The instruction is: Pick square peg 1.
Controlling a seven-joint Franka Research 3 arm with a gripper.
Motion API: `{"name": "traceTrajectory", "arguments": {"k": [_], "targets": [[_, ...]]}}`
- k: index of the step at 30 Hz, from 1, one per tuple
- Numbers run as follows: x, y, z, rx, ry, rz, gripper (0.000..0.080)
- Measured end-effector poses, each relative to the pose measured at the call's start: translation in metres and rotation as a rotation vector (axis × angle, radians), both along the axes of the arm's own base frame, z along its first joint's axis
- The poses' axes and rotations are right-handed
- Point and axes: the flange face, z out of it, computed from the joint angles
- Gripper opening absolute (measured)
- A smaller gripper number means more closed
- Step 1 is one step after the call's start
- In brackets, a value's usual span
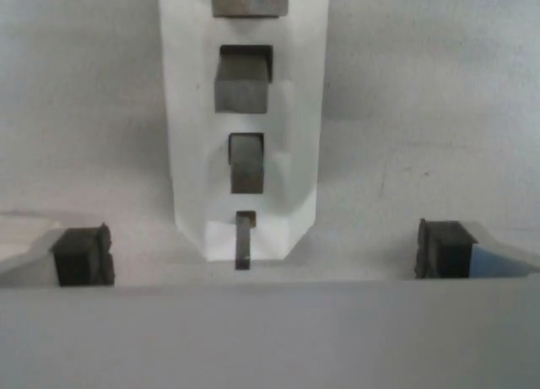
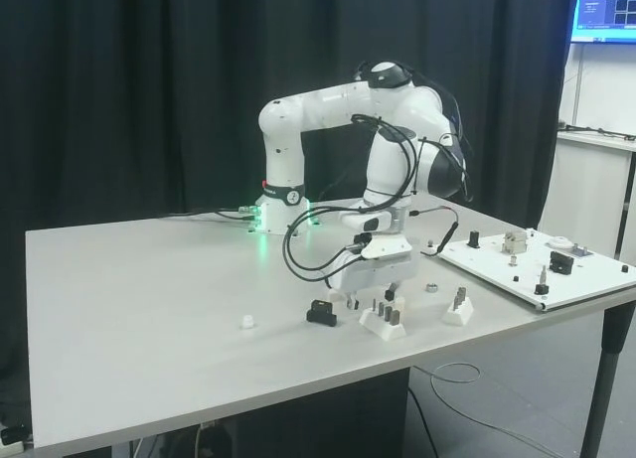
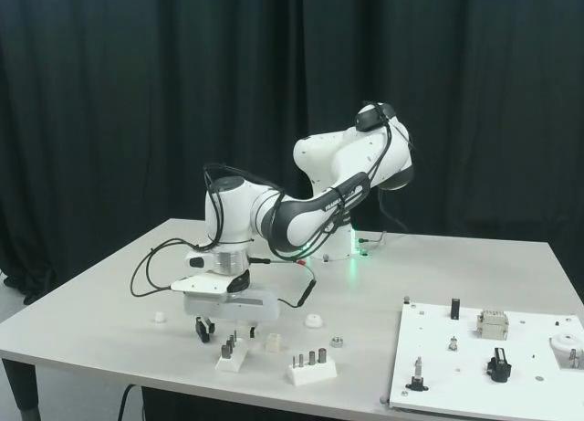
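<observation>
My gripper (image 1: 261, 252) is wide open and holds nothing. Its two black fingertips (image 1: 83, 256) stand well apart, one on each side of the white peg holder (image 1: 190, 153) on the grey desk (image 2: 149, 289).

The holder carries a row of grey square pegs of graded size. In the wrist view the thinnest peg (image 1: 244, 240) stands at the tapered end of the holder, nearest my gripper and roughly centred between the fingertips. The next peg (image 1: 246, 162) stands just behind it, and a bigger one (image 1: 242, 81) beyond that. I judge the thinnest peg to be peg 1, but no label is visible, so this is not confirmed.

In both room views my gripper hangs low over the holder (image 3: 230, 359). A second holder (image 3: 311, 370) and a white board (image 3: 493, 357) lie apart and are not involved.

Risks from this position:

- Wrong peg. The pegs stand close in one row; an offset along the row would close the fingers on the neighbour.
- Weak grip. The peg is thin, so closing off-centre could tilt or jam it in its socket.
- Holder lift. I cannot tell whether the holder is fixed; a tight socket could drag it up.
- Collision. Descending too far would drive the fingertips onto the holder or desk.
</observation>
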Motion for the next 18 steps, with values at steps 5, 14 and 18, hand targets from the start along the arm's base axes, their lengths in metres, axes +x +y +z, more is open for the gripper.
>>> {"name": "traceTrajectory", "arguments": {"k": [5, 14, 18], "targets": [[-0.0009, -0.0014, -0.0041, 0.004, 0.005, 0.001, 0.08], [-0.0001, 0.0, -0.0052, 0.011, 0.002, 0.001, 0.053], [0.0009, 0.001, -0.0048, 0.013, -0.001, 0.003, 0.053]]}}
